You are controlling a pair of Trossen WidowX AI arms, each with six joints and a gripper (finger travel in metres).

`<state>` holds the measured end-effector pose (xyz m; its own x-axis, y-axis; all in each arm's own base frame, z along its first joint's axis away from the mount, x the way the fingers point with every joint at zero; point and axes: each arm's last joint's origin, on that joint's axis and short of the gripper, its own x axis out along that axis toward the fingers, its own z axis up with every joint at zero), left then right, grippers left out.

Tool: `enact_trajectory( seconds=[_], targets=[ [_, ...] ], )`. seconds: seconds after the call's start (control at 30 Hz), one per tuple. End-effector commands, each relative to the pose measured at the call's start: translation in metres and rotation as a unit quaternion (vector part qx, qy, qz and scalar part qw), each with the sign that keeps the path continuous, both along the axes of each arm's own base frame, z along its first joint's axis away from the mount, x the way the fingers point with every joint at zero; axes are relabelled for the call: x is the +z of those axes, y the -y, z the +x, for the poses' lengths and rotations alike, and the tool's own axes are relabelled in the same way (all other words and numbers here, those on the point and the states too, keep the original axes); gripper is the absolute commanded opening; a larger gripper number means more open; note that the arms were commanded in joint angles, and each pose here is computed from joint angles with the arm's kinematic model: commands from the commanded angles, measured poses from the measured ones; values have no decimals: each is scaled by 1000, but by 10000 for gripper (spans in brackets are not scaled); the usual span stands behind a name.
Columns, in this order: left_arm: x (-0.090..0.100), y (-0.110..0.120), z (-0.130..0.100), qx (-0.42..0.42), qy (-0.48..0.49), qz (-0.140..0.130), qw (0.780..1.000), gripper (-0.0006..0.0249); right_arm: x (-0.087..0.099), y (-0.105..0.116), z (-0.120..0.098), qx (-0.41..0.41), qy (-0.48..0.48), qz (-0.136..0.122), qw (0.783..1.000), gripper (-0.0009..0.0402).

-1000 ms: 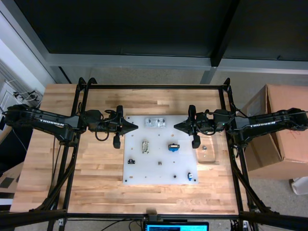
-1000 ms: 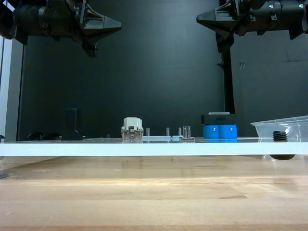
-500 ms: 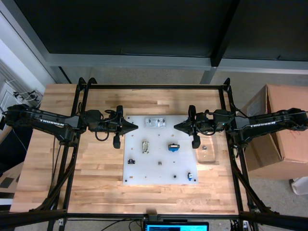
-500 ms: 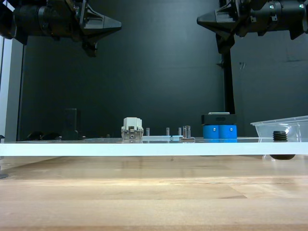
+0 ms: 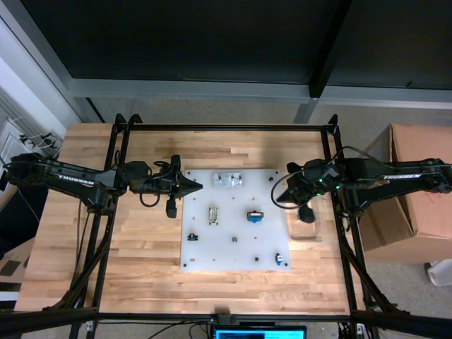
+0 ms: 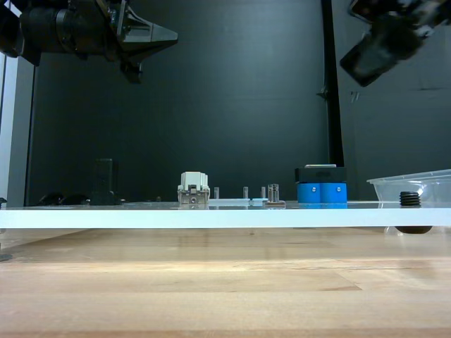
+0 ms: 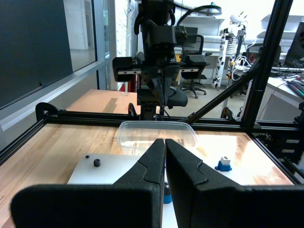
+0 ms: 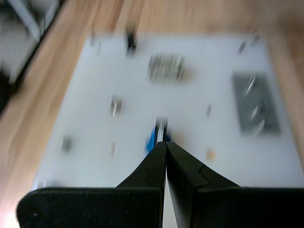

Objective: Pick the M12 nut and place it on its threads and fasten

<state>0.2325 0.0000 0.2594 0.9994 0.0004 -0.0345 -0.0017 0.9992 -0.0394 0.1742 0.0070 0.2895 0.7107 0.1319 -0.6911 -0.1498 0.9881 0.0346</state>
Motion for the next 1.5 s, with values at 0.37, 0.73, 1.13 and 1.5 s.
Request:
enact_trajectory(
  seconds=[0.37, 0.73, 1.13, 1.5],
  targets=[
    [0, 0, 0, 0, 0, 0, 1000, 0, 8, 0, -31, 217, -175, -143, 950, 0],
    [0, 0, 0, 0, 0, 0, 1000, 0, -12, 0, -25, 337, -282, -174, 881, 12],
    [0, 0, 0, 0, 0, 0, 1000, 0, -42, -10, -7, 508, -234, -291, 776, 120],
    [0, 0, 0, 0, 0, 0, 1000, 0, -76, -26, -6, 659, -212, -353, 629, 170]
  ],
)
